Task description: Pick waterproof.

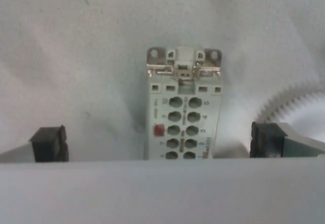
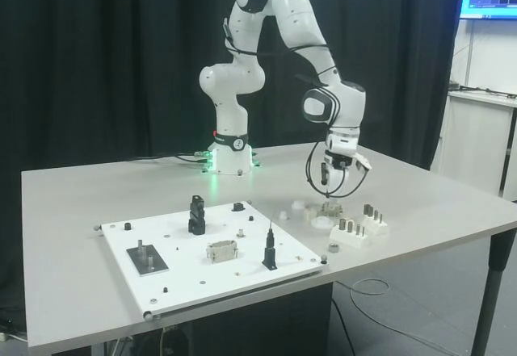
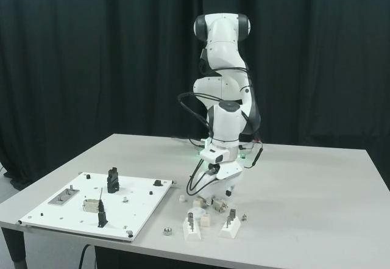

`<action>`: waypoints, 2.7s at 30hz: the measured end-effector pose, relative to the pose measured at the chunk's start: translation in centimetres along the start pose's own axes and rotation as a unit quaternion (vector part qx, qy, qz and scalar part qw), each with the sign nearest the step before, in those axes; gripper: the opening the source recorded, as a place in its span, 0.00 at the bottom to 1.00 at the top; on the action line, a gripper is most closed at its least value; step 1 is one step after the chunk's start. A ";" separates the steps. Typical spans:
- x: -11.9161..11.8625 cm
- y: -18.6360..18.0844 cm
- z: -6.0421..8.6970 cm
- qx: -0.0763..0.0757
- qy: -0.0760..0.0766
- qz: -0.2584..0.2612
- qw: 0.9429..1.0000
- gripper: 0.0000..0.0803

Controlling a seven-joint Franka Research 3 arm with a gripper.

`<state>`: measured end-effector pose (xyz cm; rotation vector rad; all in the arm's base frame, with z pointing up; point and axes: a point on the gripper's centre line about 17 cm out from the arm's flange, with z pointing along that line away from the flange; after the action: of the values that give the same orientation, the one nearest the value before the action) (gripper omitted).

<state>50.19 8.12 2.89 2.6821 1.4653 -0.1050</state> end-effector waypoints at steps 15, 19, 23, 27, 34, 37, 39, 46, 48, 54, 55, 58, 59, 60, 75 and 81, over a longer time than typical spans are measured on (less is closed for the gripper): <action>-0.3 0.3 0.8 0.001 0.000 0.000 1.000 1.00; -0.2 0.2 0.9 0.002 0.000 -0.002 1.000 1.00; -0.1 0.1 1.0 0.002 0.000 -0.003 1.000 1.00; 0.0 -0.1 1.1 0.003 0.000 -0.006 1.000 1.00; 0.4 -0.5 1.3 0.004 0.001 -0.010 1.000 1.00; 0.5 -0.6 1.3 0.005 0.001 -0.011 1.000 1.00; 0.5 -0.7 1.4 0.005 0.001 -0.012 1.000 1.00; 0.5 -0.8 1.5 0.006 0.000 -0.014 1.000 0.61; 0.5 -0.8 1.5 0.006 0.000 -0.015 1.000 0.61; 0.6 -0.7 1.4 0.005 0.001 -0.021 1.000 0.40; 0.6 -0.6 1.4 0.005 0.001 -0.022 1.000 0.40; 0.8 -0.4 1.2 0.003 0.003 -0.024 1.000 0.40; 0.9 -0.3 1.1 0.001 0.003 -0.025 1.000 0.40; 1.0 -0.2 1.0 0.000 0.004 -0.026 1.000 0.39; 1.2 1.1 -1.4 -0.011 0.000 -0.034 0.999 0.39; 1.1 1.3 -2.1 -0.012 -0.002 -0.035 0.999 0.39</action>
<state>51.93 8.60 4.88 2.6121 1.5485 -0.0968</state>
